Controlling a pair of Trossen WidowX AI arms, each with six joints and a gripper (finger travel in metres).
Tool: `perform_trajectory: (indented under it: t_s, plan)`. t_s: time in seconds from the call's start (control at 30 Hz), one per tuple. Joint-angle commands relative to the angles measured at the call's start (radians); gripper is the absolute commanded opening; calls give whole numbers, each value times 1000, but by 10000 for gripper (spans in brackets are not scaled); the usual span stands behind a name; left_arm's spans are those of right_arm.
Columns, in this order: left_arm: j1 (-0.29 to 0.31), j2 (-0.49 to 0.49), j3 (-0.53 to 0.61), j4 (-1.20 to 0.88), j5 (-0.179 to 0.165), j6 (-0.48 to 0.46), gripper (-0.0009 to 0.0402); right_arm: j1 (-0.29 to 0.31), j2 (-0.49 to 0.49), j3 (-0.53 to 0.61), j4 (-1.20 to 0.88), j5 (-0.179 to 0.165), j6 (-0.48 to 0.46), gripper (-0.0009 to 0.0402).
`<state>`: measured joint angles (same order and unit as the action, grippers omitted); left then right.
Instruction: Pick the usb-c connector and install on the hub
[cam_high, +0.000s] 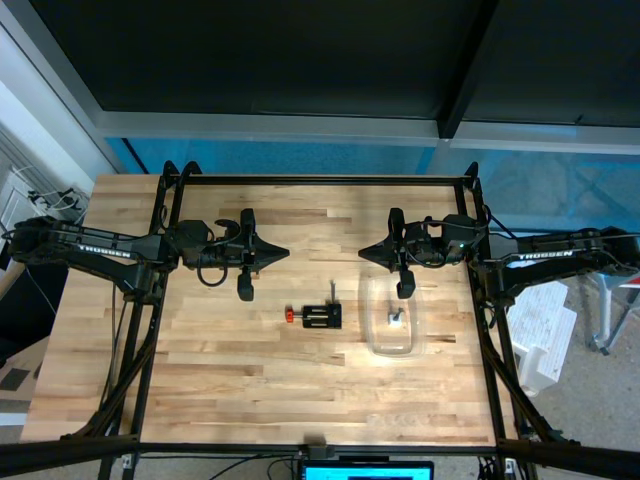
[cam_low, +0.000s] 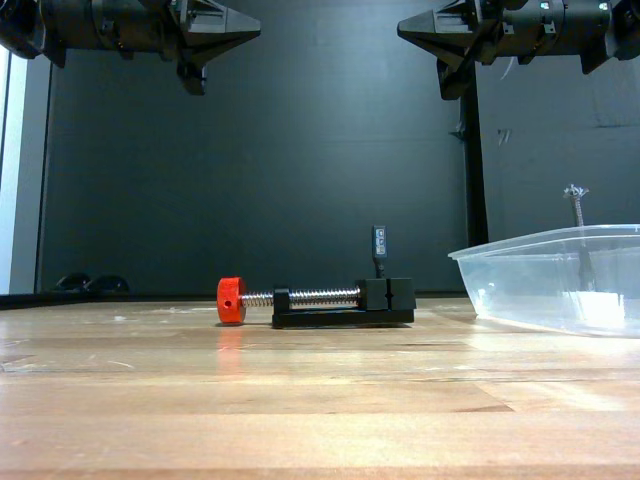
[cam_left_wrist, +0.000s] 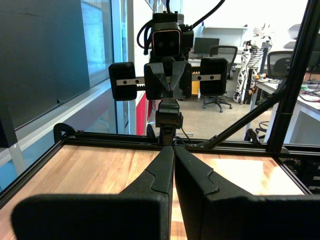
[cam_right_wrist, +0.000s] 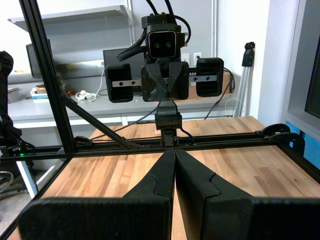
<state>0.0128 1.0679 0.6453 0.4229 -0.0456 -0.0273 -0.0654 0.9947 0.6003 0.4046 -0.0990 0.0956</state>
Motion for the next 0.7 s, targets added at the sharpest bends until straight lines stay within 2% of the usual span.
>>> perform_trajectory:
  t_s: [0.03,0.57,0.7]
  plan:
    - [0,0,0,0,0,0,0,0,0,1,1,0,0,0]
    - [0,0,0,0,0,0,0,1,0,1,-5,-4,5,0]
    - [0,0,0,0,0,0,0,4,0,35,-115,-7,2,0]
